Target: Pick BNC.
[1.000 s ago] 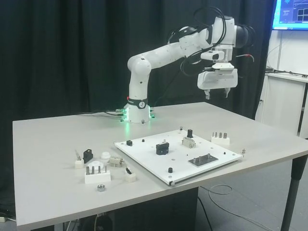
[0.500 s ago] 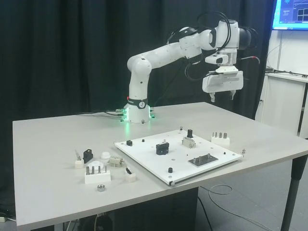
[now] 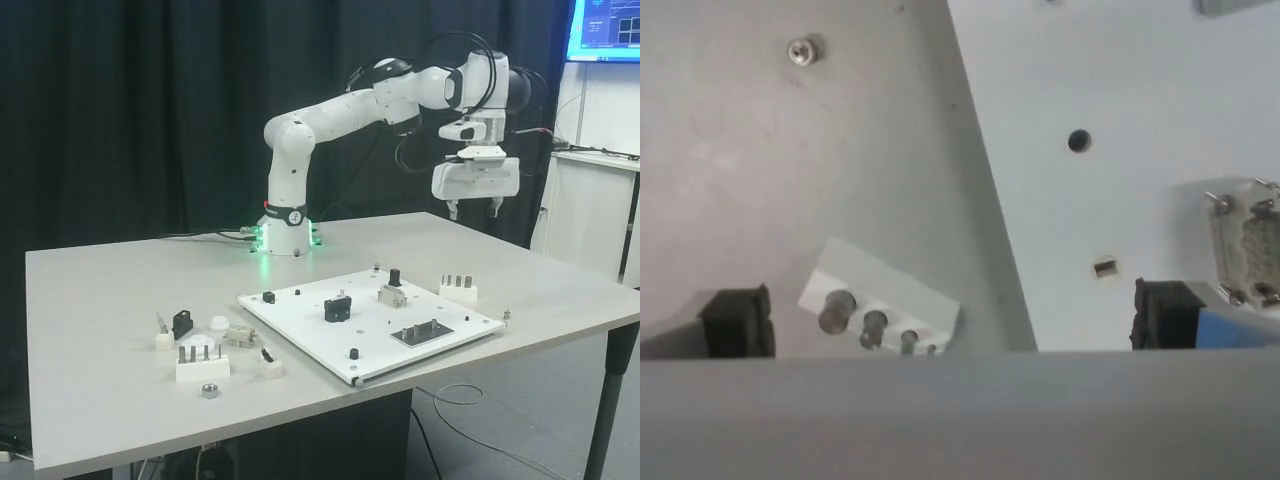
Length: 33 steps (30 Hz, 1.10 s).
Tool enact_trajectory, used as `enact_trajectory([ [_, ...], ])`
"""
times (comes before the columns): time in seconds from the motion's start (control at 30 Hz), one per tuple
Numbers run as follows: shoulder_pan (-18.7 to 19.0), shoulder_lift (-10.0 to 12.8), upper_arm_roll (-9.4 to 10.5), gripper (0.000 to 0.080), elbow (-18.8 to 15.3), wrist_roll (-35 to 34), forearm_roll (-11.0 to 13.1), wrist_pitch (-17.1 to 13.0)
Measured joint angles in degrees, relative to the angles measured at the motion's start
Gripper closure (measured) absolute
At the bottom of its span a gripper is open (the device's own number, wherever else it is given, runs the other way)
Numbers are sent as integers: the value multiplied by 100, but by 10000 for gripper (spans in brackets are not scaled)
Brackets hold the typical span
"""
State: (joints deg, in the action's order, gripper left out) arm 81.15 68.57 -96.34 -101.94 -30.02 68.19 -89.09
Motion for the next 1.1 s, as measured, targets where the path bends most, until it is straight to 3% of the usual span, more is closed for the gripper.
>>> enact_trajectory([
  [0.3, -9, 1, 238, 3, 33, -259, 25, -281],
  [0.67, -66, 1, 525, 3, 67, -487, 247, -499],
  [1.1, -184, 4, 1031, 3, 184, -800, 452, -957],
])
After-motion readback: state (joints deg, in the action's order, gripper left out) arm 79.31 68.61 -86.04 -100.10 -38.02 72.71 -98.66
